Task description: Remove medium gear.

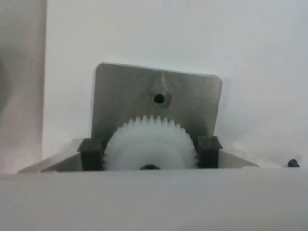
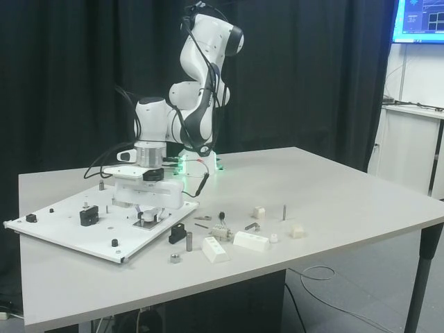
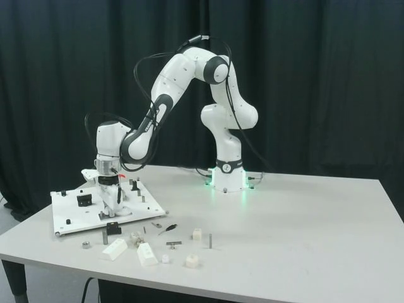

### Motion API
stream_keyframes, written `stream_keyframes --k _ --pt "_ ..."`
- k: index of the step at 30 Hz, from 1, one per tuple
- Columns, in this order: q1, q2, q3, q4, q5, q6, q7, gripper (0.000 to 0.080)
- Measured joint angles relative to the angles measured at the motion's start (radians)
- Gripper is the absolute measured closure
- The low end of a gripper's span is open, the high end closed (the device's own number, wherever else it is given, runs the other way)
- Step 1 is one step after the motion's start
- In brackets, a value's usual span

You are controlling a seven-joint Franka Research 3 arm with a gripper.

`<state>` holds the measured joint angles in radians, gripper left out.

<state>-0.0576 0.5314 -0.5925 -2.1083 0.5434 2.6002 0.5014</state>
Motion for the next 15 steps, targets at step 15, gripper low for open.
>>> stream_keyframes --k 15 --pt "-0.012 -0.009 -0.003 0.016 0.008 -0.043 -0.019 0.0403"
